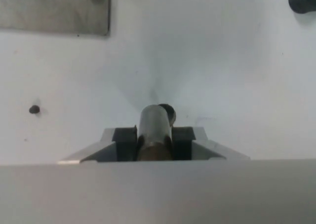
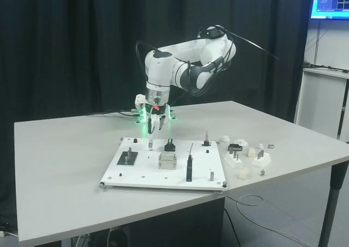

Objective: Insert round peg 4.

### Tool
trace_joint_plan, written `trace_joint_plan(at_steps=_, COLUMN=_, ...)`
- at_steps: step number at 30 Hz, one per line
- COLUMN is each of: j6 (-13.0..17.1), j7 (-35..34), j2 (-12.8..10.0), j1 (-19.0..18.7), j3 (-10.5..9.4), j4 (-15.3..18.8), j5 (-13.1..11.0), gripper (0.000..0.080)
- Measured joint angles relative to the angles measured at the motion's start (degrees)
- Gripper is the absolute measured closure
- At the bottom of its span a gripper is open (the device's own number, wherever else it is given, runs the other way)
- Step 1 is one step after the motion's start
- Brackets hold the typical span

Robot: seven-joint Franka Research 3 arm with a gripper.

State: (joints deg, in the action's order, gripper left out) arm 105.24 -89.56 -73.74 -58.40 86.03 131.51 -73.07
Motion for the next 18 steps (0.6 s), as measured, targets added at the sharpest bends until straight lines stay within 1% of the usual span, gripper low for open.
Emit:
trace_joint_plan(at_steps=4, j6=0.0, j7=0.0, j2=-0.1, j1=0.0, j3=-0.25, j4=0.0, j5=-0.8, gripper=0.0658)
trace_joint_plan(at_steps=18, j6=-0.1, j7=0.0, j2=-0.1, j1=-0.1, j3=-0.44, j4=0.6, j5=-1.7, gripper=0.0658)
